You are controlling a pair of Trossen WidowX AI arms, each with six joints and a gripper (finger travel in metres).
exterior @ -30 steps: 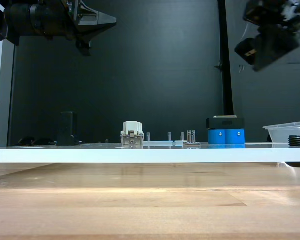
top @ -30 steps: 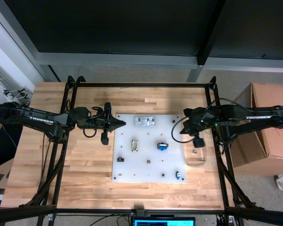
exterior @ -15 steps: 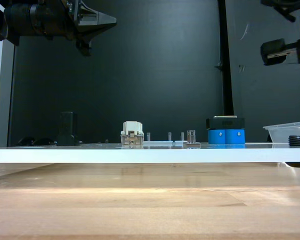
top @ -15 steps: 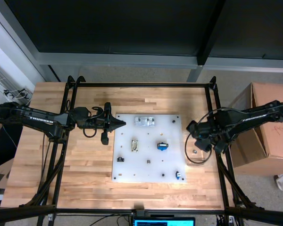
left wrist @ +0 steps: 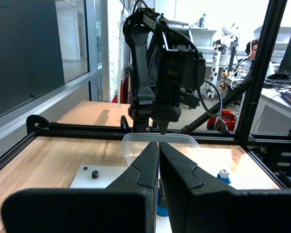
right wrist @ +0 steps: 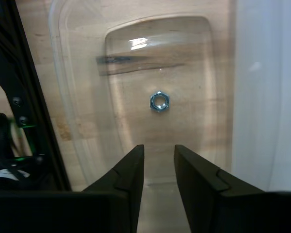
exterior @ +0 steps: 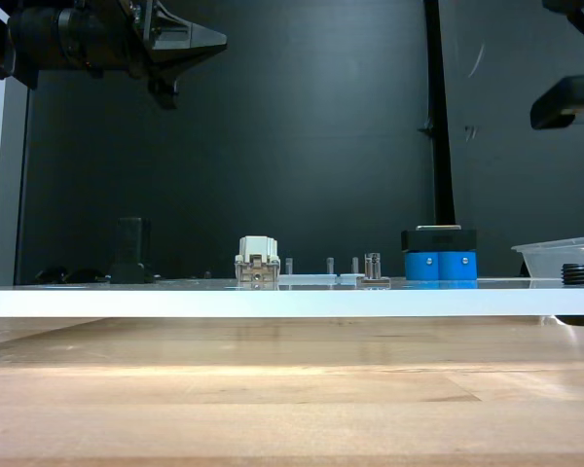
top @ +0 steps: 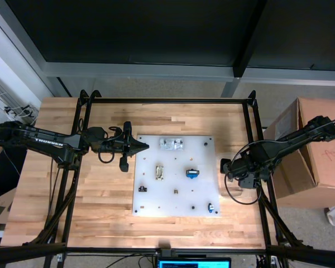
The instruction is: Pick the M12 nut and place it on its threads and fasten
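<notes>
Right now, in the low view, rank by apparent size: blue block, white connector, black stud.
1. blue block
2. white connector
3. black stud, bare, smallest though nearer the camera.
The M12 nut lies free in the clear tray under the open right gripper; the left gripper, shut, hangs above the left edge of the board.

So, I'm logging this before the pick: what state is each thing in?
M12 nut: lying free in the clear tray.
Stud: bare, ribs showing.
Right gripper: open, above the tray and nut.
Left gripper: shut, raised at the board's left edge.
</notes>
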